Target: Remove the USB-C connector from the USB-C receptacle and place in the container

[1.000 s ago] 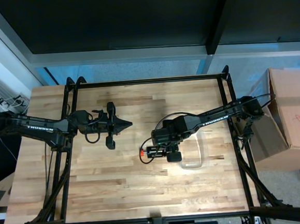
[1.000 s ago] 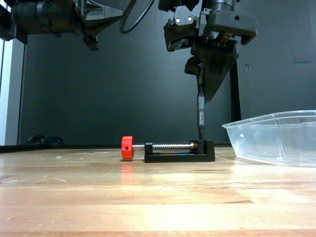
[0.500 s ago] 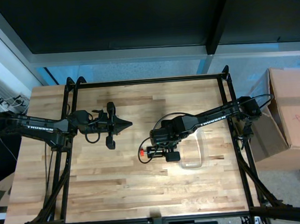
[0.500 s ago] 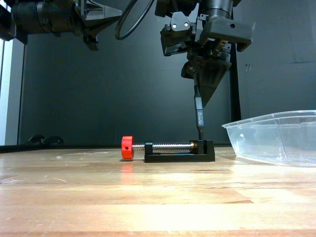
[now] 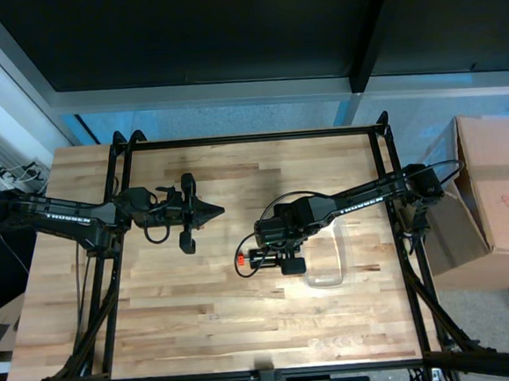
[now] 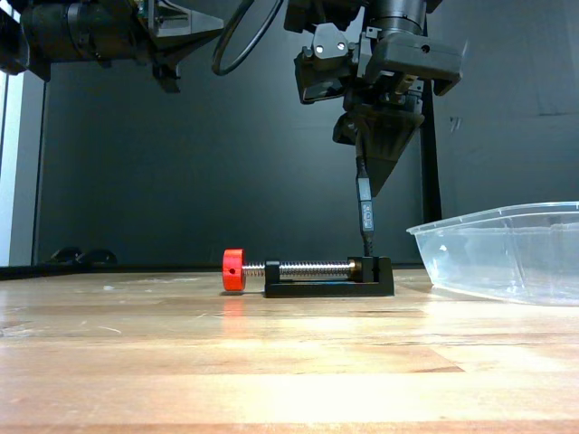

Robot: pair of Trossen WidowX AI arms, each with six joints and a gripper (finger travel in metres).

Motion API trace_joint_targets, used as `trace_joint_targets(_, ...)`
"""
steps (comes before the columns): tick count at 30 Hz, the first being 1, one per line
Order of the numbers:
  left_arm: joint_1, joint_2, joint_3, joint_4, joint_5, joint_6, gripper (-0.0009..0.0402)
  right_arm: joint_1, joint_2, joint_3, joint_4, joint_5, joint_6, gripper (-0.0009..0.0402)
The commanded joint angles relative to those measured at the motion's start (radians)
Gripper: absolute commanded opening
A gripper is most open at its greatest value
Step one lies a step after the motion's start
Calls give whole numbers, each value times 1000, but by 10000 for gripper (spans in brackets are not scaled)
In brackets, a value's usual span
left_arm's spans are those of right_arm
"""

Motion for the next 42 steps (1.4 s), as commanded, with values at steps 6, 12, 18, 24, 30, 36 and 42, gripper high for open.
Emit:
trace_joint_targets(6, 0, 0, 0, 0, 0, 0, 0, 3, -40, 9, -27, 0, 6, 0)
trace_joint_targets(12, 0, 0, 0, 0, 0, 0, 0, 8, -87, 26, -74, 0, 24, 0)
trace_joint_targets(18, 0, 0, 0, 0, 0, 0, 0, 17, -116, 81, -168, 0, 34, 0)
trace_joint_targets(24, 0, 0, 0, 0, 0, 0, 0, 26, -122, 129, -220, 0, 46, 0)
trace_joint_targets(30, 0, 0, 0, 0, 0, 0, 0, 32, -122, 132, -227, 0, 46, 0)
trace_joint_targets(36, 0, 0, 0, 0, 0, 0, 0, 34, -122, 132, -227, 0, 46, 0)
trace_joint_targets(42, 0, 0, 0, 0, 0, 0, 0, 36, -122, 132, -227, 3, 49, 0)
